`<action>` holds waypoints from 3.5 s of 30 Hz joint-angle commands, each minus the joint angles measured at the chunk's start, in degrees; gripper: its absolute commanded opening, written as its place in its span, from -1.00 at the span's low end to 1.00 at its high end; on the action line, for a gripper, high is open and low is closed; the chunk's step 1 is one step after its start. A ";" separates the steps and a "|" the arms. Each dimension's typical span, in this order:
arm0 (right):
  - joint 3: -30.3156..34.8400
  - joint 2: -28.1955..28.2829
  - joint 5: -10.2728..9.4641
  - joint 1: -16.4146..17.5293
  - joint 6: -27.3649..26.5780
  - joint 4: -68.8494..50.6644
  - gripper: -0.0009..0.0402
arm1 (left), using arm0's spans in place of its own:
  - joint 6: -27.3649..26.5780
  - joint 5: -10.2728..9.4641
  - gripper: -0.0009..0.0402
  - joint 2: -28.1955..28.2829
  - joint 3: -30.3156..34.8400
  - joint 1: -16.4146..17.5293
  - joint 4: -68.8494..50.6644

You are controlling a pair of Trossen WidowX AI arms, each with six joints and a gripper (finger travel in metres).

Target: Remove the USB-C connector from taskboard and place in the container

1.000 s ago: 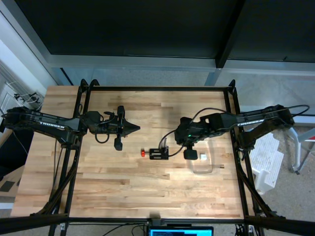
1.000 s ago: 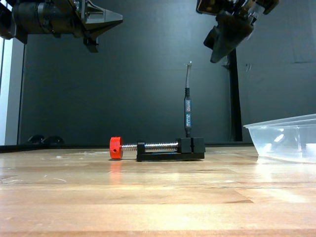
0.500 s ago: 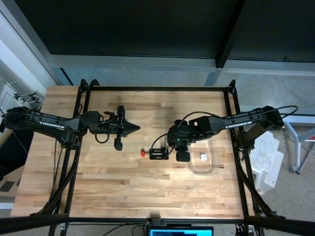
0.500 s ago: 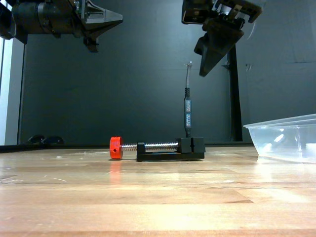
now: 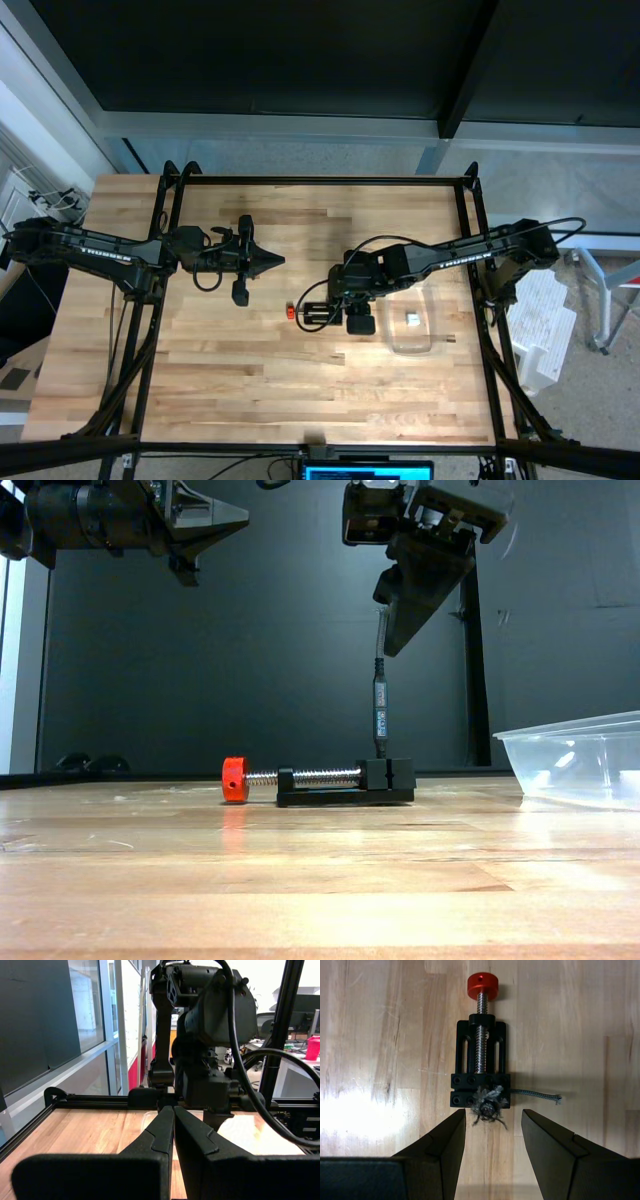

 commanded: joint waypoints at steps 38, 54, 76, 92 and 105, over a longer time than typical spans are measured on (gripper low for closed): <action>2.49 7.17 1.46 0.26 1.03 0.85 -0.21 | 0.00 0.02 -0.96 0.00 0.02 0.02 0.00; 2.49 7.48 1.38 0.26 0.96 1.14 -0.51 | 0.00 0.02 -0.96 0.00 0.02 0.02 0.02; 2.49 7.48 1.27 0.24 0.90 1.16 -0.94 | 0.00 0.02 -0.96 0.00 0.02 0.00 0.00; 2.49 7.43 1.25 0.22 0.66 1.16 -0.96 | 0.00 0.00 -0.96 0.00 0.02 0.02 0.00; 3.93 7.32 1.22 0.22 0.31 0.26 -0.96 | 0.00 0.02 -0.96 0.00 0.02 0.00 0.00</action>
